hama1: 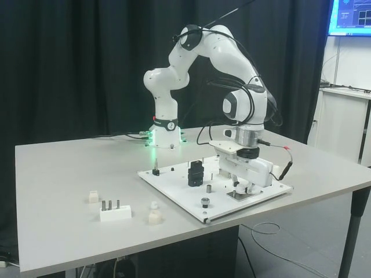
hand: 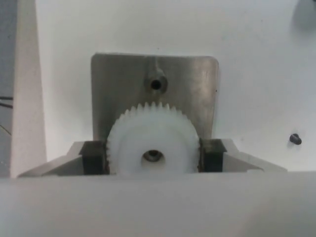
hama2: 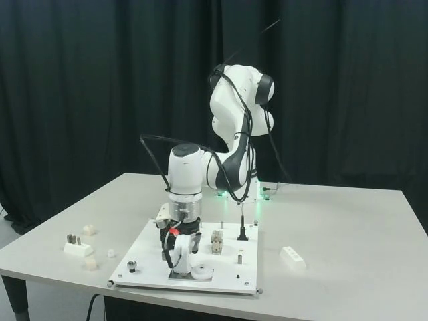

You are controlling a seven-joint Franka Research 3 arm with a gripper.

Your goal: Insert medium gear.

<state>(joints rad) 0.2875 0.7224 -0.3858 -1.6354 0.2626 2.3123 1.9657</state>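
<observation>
In the wrist view the white medium gear point(hand: 153, 143) sits between my two black finger pads point(hand: 93, 158), and my gripper point(hand: 153, 157) is shut on its toothed rim. Through the gear's centre hole I see a dark metal end. Beneath it lies a grey metal plate point(hand: 113, 84) carrying a second peg point(hand: 156, 84) just beyond the gear. In the room views my gripper point(hama1: 240, 186) hangs low over that plate point(hama1: 243, 198) at the near corner of the white board point(hama1: 174, 179). Whether the gear touches the plate is hidden.
Another white gear point(hama2: 200, 271) lies on the plate beside my gripper point(hama2: 175, 257). A black block point(hama1: 196, 174) and several small pegs stand on the board. Off the board are a white holder with pegs point(hama1: 114, 213), small white parts point(hama1: 153, 215) and a white block point(hama2: 293, 257).
</observation>
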